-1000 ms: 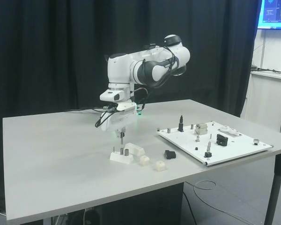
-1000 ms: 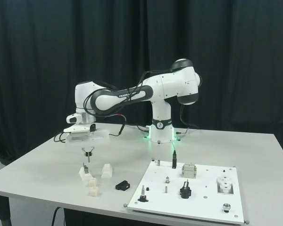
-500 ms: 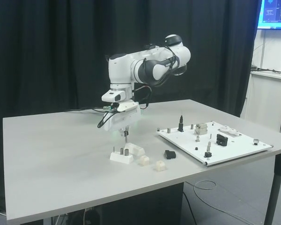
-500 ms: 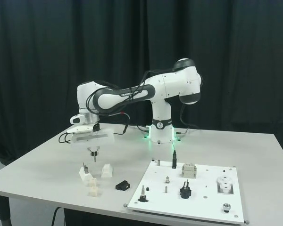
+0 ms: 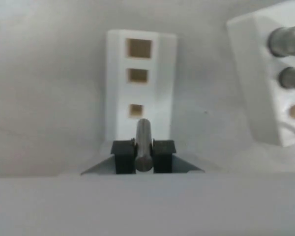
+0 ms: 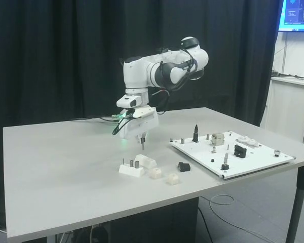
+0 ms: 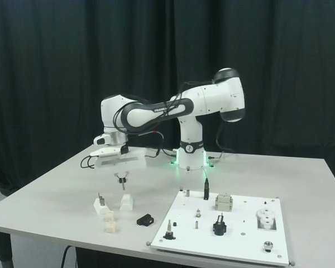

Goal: Insert round peg 2.

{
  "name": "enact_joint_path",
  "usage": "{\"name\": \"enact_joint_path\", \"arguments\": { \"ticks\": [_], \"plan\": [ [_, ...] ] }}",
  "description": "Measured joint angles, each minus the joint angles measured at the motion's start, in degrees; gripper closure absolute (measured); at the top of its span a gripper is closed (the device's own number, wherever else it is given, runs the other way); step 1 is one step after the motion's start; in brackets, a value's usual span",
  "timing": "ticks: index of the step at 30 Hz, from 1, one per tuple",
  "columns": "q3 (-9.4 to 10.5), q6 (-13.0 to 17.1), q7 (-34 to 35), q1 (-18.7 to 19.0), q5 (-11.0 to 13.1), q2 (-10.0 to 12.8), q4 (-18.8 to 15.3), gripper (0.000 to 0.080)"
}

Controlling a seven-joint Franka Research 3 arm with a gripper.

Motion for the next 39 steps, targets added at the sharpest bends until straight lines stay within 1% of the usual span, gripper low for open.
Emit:
{"name": "enact_joint_path", "arguments": {
  "ticks": [9, 18, 23, 29, 34, 39],
  "plan": [
    [-0.94, 0.5, 3.6, 5.0, 0.0, -0.2, -3.5, 0.0729],
    [-1.38, 0.7, 10.3, 9.8, 0.4, -0.7, -5.1, 0.0729],
    [-1.39, 0.8, 14.9, 12.7, 0.8, -0.8, -5.4, 0.0729],
    [-1.34, 1.7, 21.0, 16.3, 0.8, -0.8, -5.5, 0.0729],
    [-1.10, 3.0, 26.6, 19.2, 0.5, -0.8, -5.6, 0.0729],
    [-0.66, 4.7, 34.6, 21.9, 0.3, -1.0, -5.8, 0.0729]
  ]
}}
